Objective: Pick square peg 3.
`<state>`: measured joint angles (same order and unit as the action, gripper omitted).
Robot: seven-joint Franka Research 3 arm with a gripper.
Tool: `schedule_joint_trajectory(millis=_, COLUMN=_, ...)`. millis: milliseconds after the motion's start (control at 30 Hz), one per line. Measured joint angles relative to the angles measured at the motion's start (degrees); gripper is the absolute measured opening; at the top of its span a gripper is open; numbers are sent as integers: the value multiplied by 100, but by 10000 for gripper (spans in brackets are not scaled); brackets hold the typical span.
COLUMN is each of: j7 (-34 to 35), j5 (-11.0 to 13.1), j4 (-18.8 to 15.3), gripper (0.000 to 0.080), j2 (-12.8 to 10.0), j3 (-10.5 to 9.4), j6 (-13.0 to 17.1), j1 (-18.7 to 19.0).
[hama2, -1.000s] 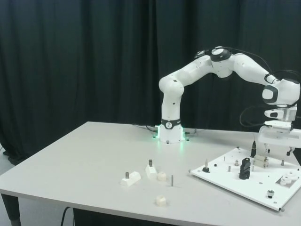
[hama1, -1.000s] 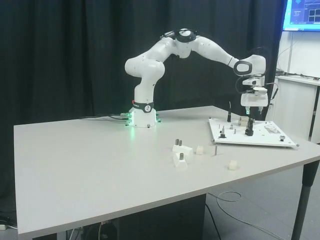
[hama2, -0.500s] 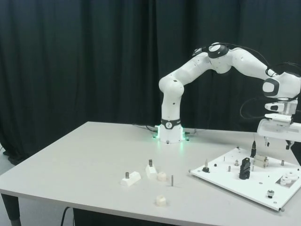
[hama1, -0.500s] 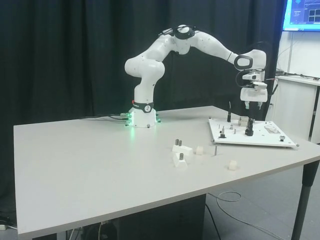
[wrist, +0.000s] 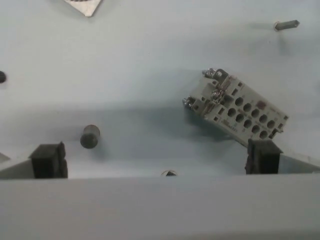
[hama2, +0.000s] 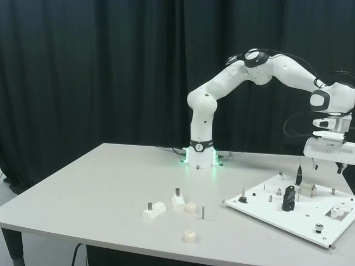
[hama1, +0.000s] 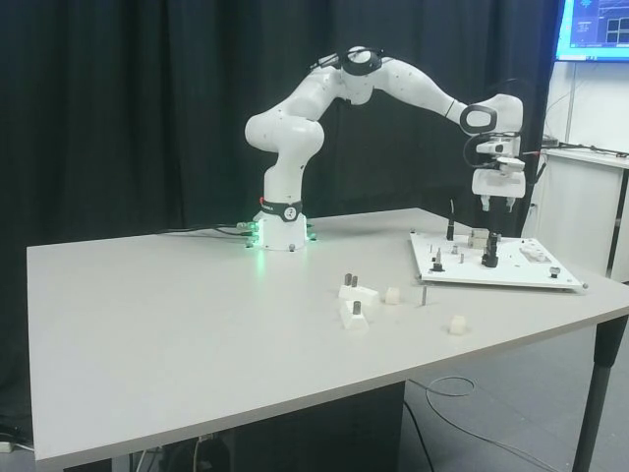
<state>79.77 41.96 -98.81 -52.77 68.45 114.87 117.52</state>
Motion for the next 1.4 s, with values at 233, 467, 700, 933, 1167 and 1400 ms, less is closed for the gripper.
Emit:
schedule_joint_trajectory(millis=233, j7=6, j5=-4, j4=0, gripper=800, j2=5, j3=0, j6=0, j1=4)
schedule_joint_trajectory(millis=467, j7=7, j5=-8, j4=0, gripper=800, j2=6, j3=0, j6=6, j1=9)
schedule_joint_trajectory(millis=700, j7=7, j5=-8, j4=12, gripper=800, j2=12, j3=0, j6=41, j1=10)
schedule_joint_trajectory(millis=933, j7=-94, j5=-107, j4=44, gripper=800, j2=23, j3=0, j6=56, j1=11)
schedule_joint_trajectory(millis=1167, j7=-327, j5=-341, j4=65, gripper=800, j2=30, j3=7, j6=82, j1=11)
schedule_joint_trajectory(millis=1400, j7=-321, j5=-705, j4=42, gripper=800, j2=72, j3=69, j6=132, j1=-19)
